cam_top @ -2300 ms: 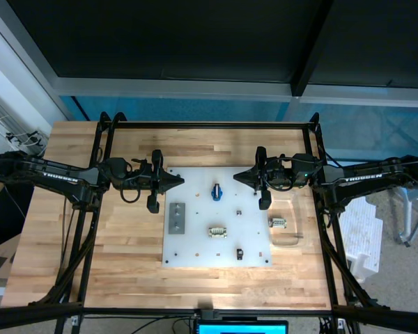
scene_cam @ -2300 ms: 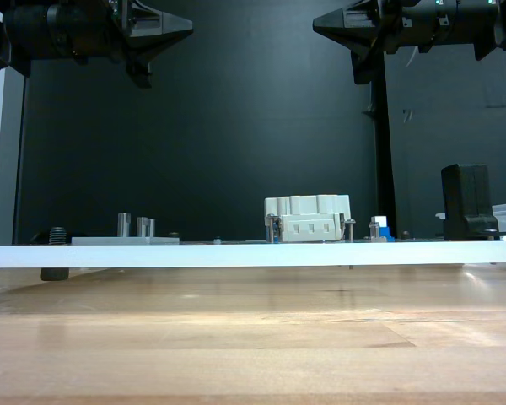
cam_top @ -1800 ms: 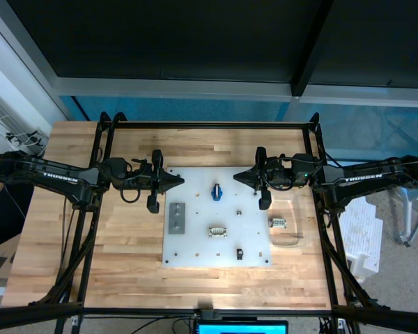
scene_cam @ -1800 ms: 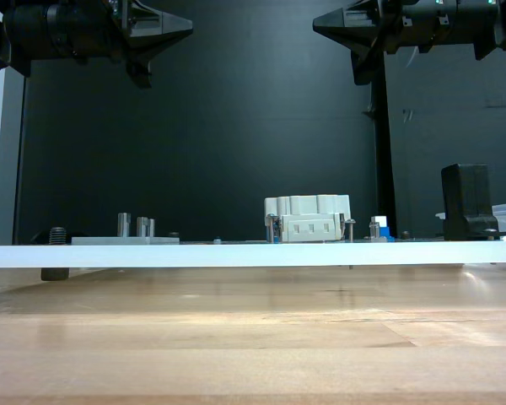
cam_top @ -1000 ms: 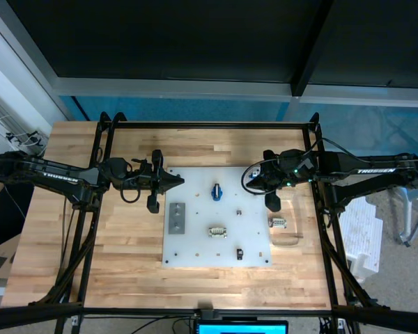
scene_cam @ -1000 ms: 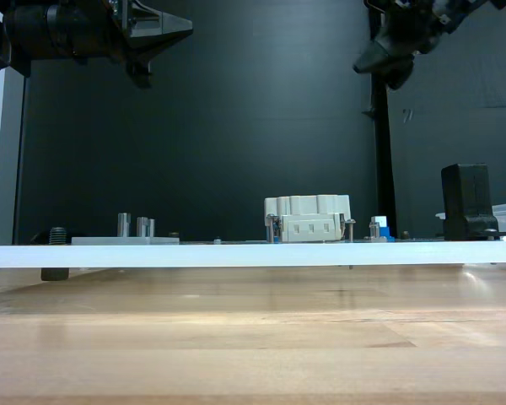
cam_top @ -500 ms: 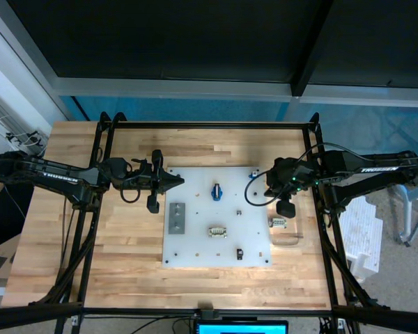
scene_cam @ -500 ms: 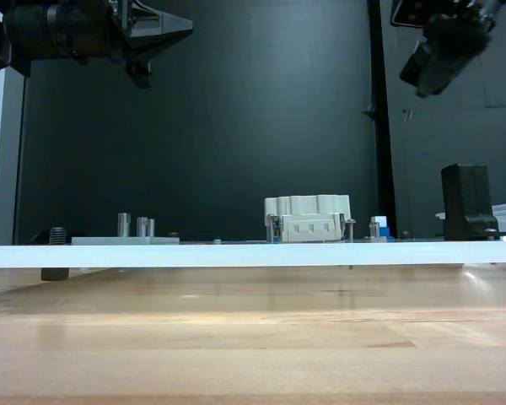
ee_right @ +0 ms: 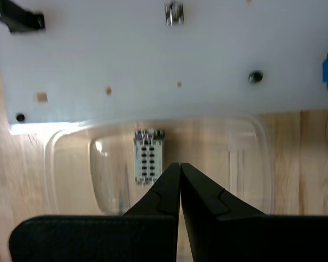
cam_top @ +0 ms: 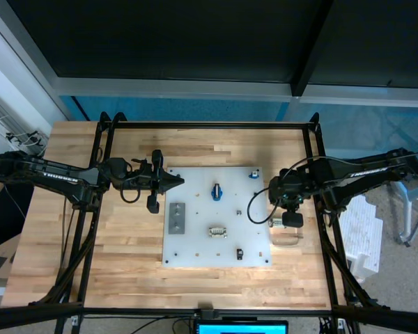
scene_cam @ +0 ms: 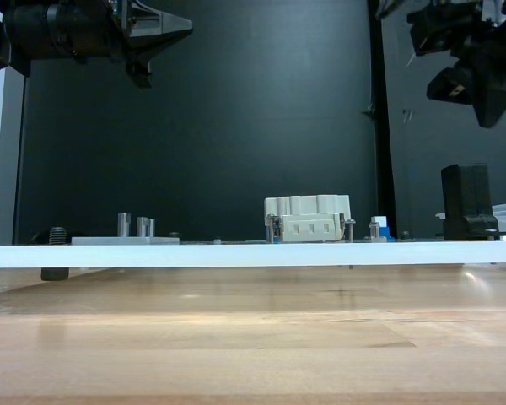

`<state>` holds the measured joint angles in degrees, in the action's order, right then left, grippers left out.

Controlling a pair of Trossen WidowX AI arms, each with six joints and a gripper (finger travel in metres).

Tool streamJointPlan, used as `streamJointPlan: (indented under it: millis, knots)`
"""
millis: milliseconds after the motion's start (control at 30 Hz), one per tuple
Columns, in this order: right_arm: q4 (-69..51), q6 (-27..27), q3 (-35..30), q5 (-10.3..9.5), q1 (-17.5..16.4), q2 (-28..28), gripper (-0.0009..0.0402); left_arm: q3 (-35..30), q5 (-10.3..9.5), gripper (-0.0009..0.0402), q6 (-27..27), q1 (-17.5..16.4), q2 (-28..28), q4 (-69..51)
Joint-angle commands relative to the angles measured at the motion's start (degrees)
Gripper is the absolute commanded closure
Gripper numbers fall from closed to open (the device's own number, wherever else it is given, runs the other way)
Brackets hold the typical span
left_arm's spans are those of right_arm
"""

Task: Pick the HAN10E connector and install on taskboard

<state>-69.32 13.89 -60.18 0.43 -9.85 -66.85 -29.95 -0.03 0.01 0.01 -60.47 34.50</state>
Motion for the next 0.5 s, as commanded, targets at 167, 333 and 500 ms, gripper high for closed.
streamJointPlan:
  millis: [167,333,500]
  knots:
    - [-2.8,2.1,0.0,1.86,-2.3,-2.1,0.0393,0.0,0.02,0.0392,0.0,0.0,0.0,0.0]
    - [-3.3,3.8,0.0,2.80,-4.6,-4.1,0.0392,0.0,0.02,0.0392,0.0,0.0,0.0,0.0]
    - [-3.2,4.3,0.2,2.84,-6.4,-5.0,0.0353,0.0,0.02,0.0392,0.0,0.0,0.0,0.0]
